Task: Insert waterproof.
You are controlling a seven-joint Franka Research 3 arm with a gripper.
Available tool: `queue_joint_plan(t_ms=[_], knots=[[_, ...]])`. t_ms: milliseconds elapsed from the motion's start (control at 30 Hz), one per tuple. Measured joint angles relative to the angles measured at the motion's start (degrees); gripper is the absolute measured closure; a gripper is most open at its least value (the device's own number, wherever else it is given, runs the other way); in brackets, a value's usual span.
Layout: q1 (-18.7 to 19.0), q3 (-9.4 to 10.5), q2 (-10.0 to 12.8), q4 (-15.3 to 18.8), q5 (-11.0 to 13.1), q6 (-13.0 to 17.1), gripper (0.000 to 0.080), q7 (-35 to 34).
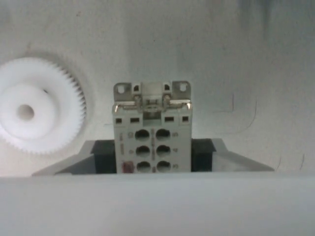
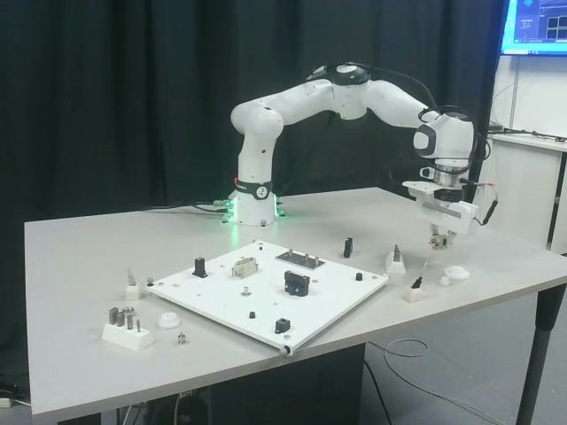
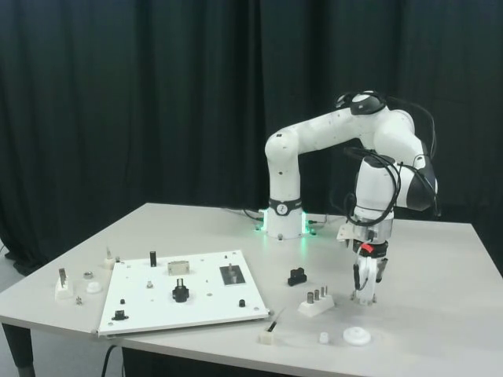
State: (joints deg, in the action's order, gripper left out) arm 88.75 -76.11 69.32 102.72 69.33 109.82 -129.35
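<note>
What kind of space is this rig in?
Likely a robotics lab or demo booth: black curtains behind the grey table, a white board with assembly fixtures, a monitor at one edge, and the arm's gripper over loose parts such as a white gear.

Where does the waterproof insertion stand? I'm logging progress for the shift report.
The pick looks done: the tool holds the waterproof connector between its fingers, above the grey table, near a white gear. Still left: carry it to the white board and insert it.
</note>
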Motion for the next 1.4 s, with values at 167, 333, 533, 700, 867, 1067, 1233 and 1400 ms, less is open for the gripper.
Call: queue_joint_plan(t_ms=[167,333,533,700,867,1067,1233,1400], knots=[[0.0,-0.05,0.0,0.0,-0.2,0.0,0.0491,0.3],[0.0,-0.22,0.0,-0.02,-0.76,0.04,0.0491,2.73],[-0.13,-0.94,0.0,-0.03,-2.48,0.4,0.0491,5.74],[-0.47,-1.78,0.0,-0.03,-4.24,0.73,0.0491,7.29],[-0.97,-2.85,0.0,-0.02,-6.01,0.69,0.0491,8.96],[-1.61,-4.44,0.0,0.06,-7.55,-0.82,0.0491,11.27],[-1.95,-6.34,-0.01,0.22,-9.09,-3.57,0.0491,13.4],[-2.04,-8.55,-0.03,0.76,-10.44,-6.96,0.0491,15.56]])
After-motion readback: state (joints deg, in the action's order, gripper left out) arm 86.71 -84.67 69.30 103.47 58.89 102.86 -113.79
